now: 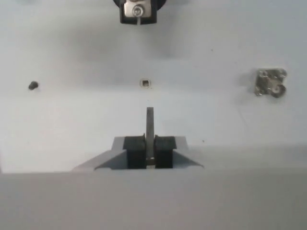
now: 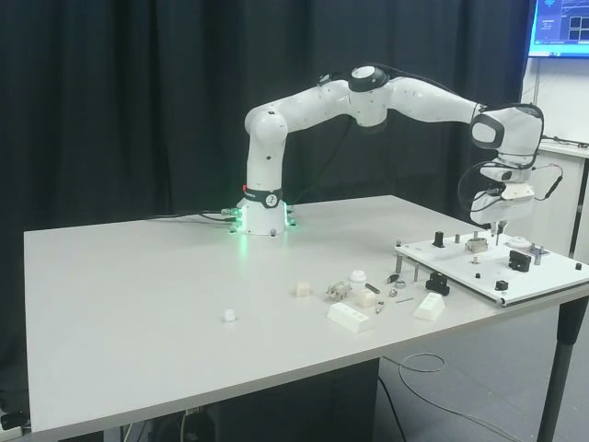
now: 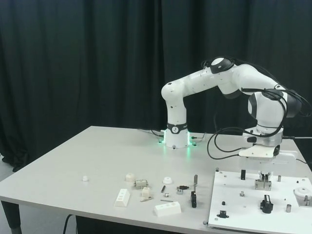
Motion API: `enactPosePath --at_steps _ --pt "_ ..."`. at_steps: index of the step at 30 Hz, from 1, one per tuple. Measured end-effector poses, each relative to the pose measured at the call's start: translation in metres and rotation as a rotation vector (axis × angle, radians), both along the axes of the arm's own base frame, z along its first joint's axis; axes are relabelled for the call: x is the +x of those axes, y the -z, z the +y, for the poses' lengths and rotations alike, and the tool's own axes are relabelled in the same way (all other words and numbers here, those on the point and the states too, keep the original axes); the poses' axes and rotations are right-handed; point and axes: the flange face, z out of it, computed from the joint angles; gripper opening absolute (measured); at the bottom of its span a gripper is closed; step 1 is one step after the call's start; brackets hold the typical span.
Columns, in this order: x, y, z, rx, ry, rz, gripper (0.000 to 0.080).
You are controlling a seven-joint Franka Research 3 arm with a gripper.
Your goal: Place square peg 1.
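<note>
My gripper (image 1: 149,154) is shut on a thin grey square peg (image 1: 150,120), which sticks out past the black fingertips (image 1: 135,151). It hangs a little above the white board (image 1: 72,124). A small square hole (image 1: 145,83) lies in the board just beyond the peg's tip, in line with it. In the first room view, the gripper (image 2: 498,221) hovers over the far part of the board (image 2: 543,281) at the table's right end. The second room view shows the gripper (image 3: 263,175) right above a small metal fixture (image 3: 263,184).
On the board are a metal bracket (image 1: 271,82), a small black stud (image 1: 32,86), a black-and-metal part (image 1: 138,12) and black blocks (image 3: 265,204). Loose white blocks (image 2: 349,318) (image 2: 428,307) and small parts (image 3: 140,184) lie on the grey table beside the board.
</note>
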Motion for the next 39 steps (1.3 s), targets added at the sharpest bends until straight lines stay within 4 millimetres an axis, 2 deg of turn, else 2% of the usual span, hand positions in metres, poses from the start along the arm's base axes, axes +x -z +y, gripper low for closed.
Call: enactPosePath --at_steps 5,15,39 --pt "0.001 -0.006 -0.002 -0.004 -0.008 0.0 0.0035" --pt "0.001 -0.006 -0.003 -0.008 -0.012 0.002 0.0035" --pt "0.007 0.005 -0.017 -0.04 -0.04 0.0 0.0034"
